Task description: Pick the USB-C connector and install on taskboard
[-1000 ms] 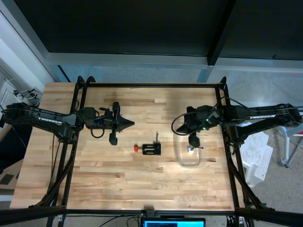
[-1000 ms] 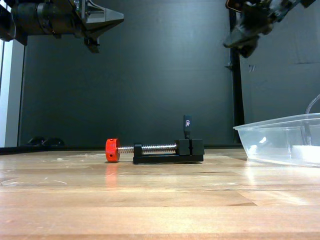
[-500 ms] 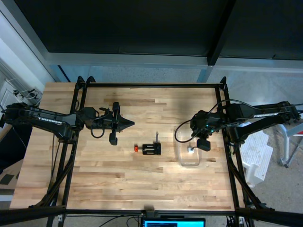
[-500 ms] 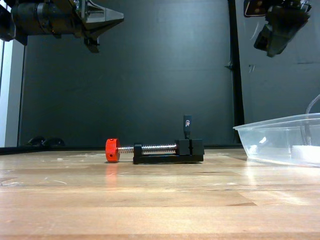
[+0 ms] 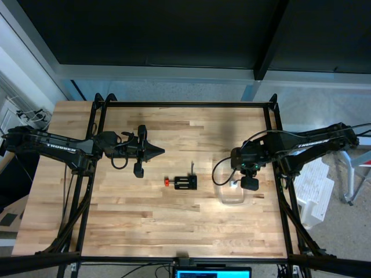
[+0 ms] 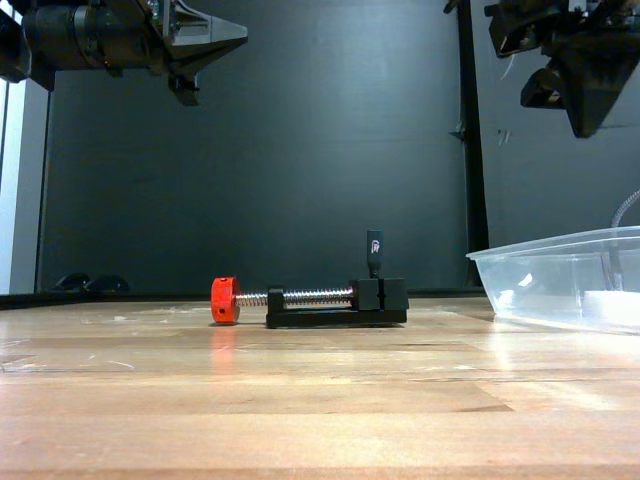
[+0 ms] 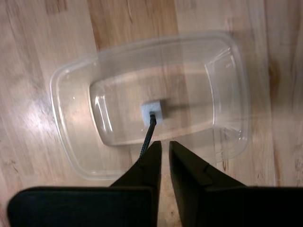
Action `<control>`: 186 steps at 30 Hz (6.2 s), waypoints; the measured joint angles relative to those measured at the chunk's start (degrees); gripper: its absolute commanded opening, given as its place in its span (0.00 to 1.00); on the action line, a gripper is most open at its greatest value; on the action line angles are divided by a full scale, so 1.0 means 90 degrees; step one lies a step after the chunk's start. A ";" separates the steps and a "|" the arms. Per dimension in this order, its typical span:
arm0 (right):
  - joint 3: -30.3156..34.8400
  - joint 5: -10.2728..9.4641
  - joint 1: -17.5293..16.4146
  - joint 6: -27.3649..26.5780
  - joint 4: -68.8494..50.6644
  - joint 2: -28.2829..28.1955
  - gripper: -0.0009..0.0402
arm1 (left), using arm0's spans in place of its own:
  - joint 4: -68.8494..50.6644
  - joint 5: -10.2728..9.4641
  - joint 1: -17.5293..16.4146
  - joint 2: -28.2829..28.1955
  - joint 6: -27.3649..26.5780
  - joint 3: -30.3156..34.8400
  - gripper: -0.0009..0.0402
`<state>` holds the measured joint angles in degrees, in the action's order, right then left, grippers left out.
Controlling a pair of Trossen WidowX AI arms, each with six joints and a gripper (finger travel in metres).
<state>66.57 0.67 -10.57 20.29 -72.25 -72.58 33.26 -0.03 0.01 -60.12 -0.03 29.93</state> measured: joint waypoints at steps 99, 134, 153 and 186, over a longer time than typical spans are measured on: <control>-0.2348 0.0780 -0.0838 0.0325 0.2837 -0.0738 0.16 | 0.0000 0.0000 0.0000 0.0002 0.0000 0.0002 0.02; -0.1831 0.0758 -0.0831 0.0313 0.2004 -0.0313 0.02 | -0.0002 -0.0002 0.0000 0.0000 0.0000 0.0000 0.02; -0.0874 0.0758 -0.0811 0.0367 0.0959 -0.0262 0.02 | 0.0000 0.0000 0.0000 0.0002 0.0000 0.0002 0.02; 0.1979 0.0809 -0.0279 0.0376 0.0493 -0.2620 0.02 | 0.0000 -0.0002 0.0000 0.0002 0.0000 0.0002 0.02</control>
<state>84.38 7.94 -13.08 23.68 -67.81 -96.16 33.26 -0.05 0.01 -60.10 -0.03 29.95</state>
